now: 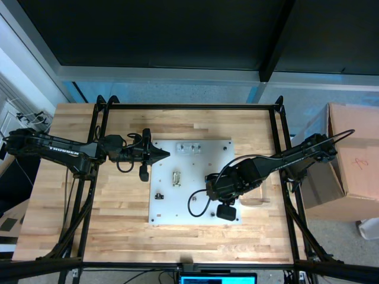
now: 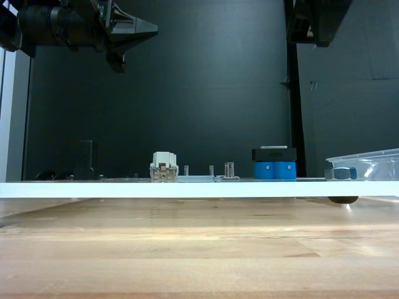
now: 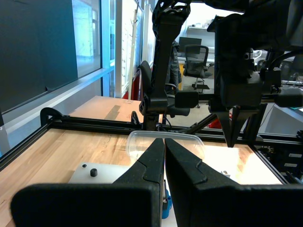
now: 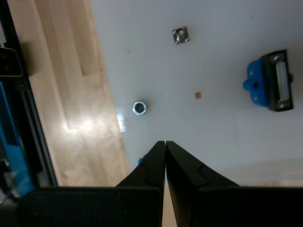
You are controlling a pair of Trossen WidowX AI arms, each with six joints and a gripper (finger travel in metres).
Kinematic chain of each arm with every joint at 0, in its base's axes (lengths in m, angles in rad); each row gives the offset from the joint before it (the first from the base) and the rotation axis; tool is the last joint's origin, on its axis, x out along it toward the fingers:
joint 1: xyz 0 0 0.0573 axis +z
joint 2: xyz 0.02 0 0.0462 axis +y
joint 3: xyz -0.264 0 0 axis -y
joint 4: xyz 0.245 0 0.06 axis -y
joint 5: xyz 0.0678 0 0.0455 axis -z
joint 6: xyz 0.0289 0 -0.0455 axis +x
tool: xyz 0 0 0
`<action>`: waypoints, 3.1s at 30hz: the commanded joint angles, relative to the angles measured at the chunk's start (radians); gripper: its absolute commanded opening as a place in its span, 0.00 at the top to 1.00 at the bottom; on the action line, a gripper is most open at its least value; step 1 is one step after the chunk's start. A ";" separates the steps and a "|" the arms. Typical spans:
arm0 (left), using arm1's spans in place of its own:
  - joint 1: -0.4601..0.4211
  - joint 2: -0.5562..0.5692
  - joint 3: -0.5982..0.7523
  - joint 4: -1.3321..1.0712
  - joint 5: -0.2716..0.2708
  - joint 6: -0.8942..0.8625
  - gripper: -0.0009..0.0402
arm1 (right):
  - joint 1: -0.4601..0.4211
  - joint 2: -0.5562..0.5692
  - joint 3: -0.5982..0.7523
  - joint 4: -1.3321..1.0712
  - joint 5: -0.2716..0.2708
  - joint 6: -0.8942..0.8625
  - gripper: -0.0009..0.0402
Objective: Unfasten the M12 nut and place it in the container
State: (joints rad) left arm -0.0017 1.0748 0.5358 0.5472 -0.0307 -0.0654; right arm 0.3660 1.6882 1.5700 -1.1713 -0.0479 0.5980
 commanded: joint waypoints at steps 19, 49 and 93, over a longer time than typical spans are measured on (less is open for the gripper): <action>0.000 0.000 0.000 0.000 0.000 0.000 0.98 | 0.057 0.177 0.000 0.041 0.031 0.125 0.50; 0.000 0.000 0.000 0.000 0.000 0.000 0.98 | 0.097 0.317 -0.064 0.208 0.057 0.070 0.37; 0.000 0.000 0.000 0.000 0.000 0.000 0.98 | 0.099 0.264 -0.062 0.160 0.009 0.038 0.97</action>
State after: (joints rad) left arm -0.0017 1.0748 0.5362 0.5476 -0.0307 -0.0658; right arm 0.4637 1.9636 1.5078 -0.9993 -0.0280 0.5945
